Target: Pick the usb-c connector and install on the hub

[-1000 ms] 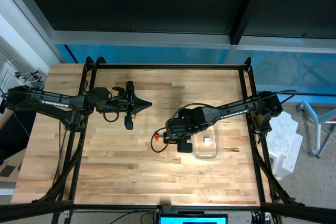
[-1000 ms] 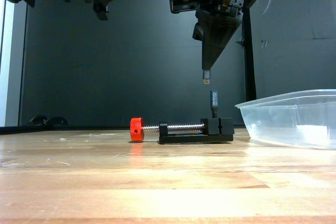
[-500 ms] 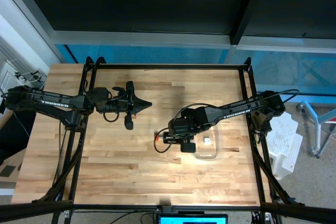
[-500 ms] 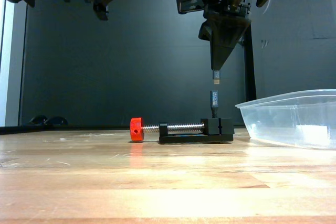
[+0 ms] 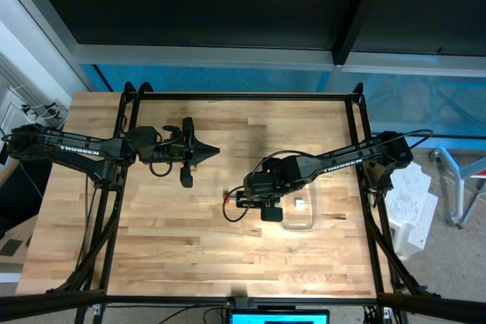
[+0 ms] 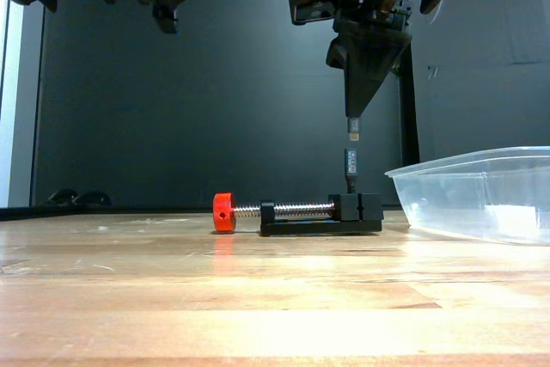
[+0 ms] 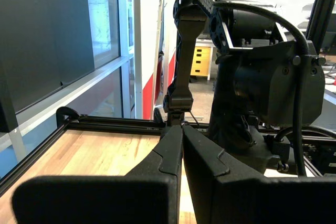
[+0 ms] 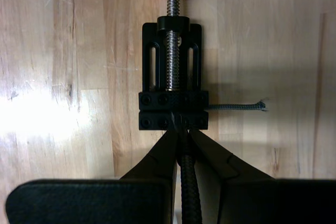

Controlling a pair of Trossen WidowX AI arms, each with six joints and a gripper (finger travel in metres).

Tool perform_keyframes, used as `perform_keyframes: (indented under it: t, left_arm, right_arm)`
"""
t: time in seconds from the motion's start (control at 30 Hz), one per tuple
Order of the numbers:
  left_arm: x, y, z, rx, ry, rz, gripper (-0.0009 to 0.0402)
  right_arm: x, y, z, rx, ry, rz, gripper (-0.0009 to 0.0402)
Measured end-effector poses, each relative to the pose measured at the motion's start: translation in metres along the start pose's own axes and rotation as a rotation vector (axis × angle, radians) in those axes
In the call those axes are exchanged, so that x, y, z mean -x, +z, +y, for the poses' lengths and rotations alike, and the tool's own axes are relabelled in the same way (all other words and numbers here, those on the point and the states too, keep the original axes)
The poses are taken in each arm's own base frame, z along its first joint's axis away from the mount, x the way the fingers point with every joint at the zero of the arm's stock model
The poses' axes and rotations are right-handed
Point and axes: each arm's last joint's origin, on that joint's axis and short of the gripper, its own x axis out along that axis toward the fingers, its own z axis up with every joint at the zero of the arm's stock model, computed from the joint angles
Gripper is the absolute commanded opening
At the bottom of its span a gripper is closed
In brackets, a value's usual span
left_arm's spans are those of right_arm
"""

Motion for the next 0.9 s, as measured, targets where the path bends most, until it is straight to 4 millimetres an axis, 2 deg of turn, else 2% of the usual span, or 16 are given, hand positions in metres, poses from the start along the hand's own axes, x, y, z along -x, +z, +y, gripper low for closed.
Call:
perform_keyframes:
  t: [0.9]
  left_arm:
    - [0.0001,0.0,0.0,0.0,0.0,0.0,0.0]
  right_arm:
    - [-0.0079,0.0013,0.0019,-0.017,-0.001,0.003,0.0]
